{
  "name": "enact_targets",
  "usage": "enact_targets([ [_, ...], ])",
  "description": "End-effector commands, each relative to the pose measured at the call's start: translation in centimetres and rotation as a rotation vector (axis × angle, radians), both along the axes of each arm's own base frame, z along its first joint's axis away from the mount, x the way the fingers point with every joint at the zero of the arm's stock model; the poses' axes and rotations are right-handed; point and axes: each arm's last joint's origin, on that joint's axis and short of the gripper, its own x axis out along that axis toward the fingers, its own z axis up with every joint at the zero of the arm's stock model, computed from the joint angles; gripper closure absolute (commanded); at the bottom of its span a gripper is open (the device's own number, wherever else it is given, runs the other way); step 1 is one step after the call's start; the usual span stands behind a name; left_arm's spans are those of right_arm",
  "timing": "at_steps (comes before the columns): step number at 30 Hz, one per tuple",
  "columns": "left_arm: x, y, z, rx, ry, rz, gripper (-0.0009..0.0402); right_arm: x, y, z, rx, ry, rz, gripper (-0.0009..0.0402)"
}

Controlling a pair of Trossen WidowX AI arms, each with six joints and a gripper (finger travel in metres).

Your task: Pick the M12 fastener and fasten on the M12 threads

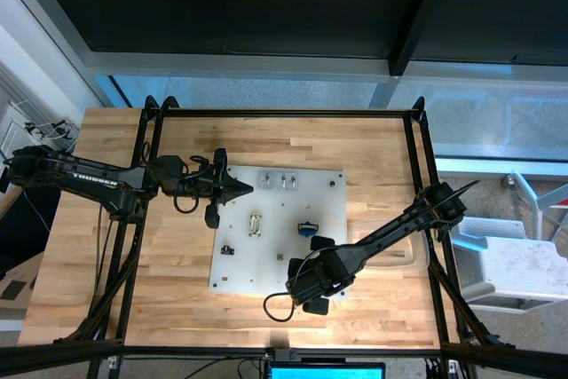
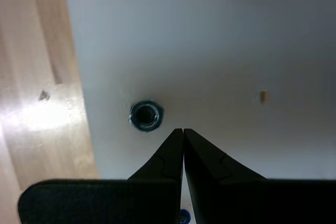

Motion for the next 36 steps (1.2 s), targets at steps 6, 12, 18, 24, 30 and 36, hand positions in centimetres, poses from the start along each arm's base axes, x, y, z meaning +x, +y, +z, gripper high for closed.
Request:
enact_targets([
  [6,0.0,0.0,0.0,0.000,0.000,0.000,0.0393,0.1,0.1,-0.5,0.005,-0.010,-0.003,0.0393],
  [12,0.0,0.0,0.0,0.000,0.000,0.000,0.0393,0.2,0.1,-0.6,0.017,-0.014,-0.002,0.0393],
  [18,0.0,0.0,0.0,0.000,0.000,0.000,0.0393,0.0,0.9,-0.5,0.255,0.105,0.098,0.0393],
  [24,0.0,0.0,0.0,0.000,0.000,0.000,0.0393,-0.3,1.0,-0.2,0.319,0.147,0.116,0.0393],
  [30,0.0,0.0,0.0,0.000,0.000,0.000,0.0393,-0.2,0.9,-0.1,0.264,0.119,0.104,0.0393],
  [36,0.0,0.0,0.0,0.000,0.000,0.000,0.0393,0.0,0.3,-0.1,0.091,0.027,0.056,0.0393],
])
